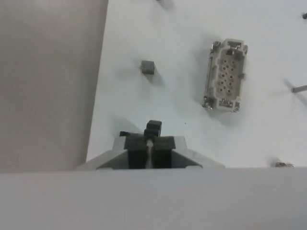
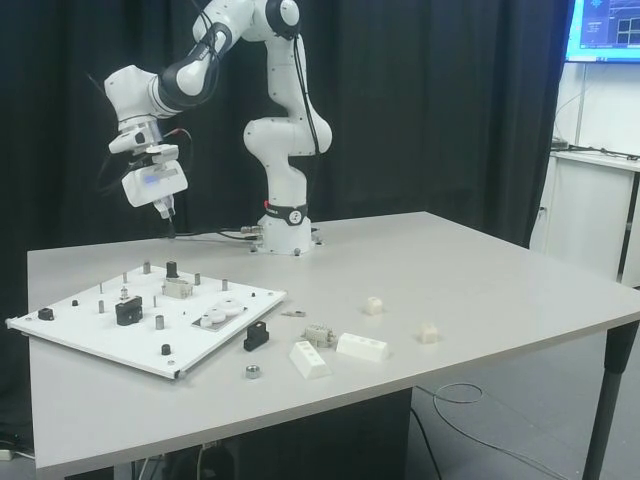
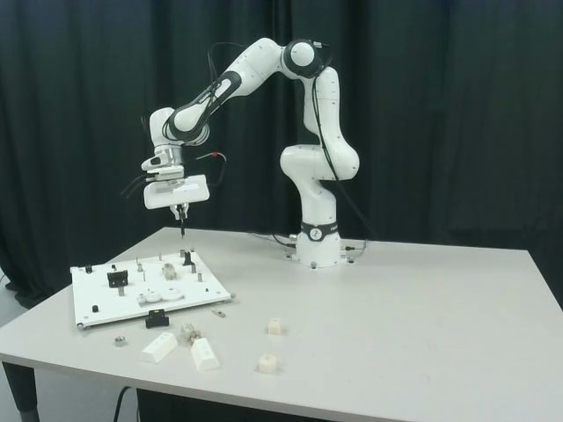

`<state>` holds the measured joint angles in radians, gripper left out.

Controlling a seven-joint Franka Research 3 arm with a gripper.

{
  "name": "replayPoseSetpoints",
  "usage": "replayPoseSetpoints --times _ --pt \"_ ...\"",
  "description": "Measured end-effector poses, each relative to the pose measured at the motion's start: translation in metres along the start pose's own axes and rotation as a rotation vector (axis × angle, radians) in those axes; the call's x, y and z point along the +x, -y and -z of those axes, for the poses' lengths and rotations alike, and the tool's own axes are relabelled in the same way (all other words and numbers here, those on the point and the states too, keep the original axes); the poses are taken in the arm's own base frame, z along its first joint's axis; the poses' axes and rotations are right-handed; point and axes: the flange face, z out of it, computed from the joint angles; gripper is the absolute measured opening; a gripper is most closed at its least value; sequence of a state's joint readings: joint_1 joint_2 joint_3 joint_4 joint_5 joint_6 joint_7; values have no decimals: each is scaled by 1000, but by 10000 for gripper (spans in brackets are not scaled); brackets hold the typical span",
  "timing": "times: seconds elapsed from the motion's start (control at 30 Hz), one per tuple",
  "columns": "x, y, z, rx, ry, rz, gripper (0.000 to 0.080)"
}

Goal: Place USB.

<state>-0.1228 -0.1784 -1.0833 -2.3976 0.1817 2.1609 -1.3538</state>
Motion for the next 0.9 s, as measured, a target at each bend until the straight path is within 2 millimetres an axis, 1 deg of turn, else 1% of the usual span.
replayPoseSetpoints --times 0.17,0.37,0.7,0.9 --pt "8 6 -3 24 2 -6 25" --pt "25 23 -11 73 2 -13 25" --pt "62 65 -33 147 2 -23 25" --pt "87 86 -45 169 3 -63 25"
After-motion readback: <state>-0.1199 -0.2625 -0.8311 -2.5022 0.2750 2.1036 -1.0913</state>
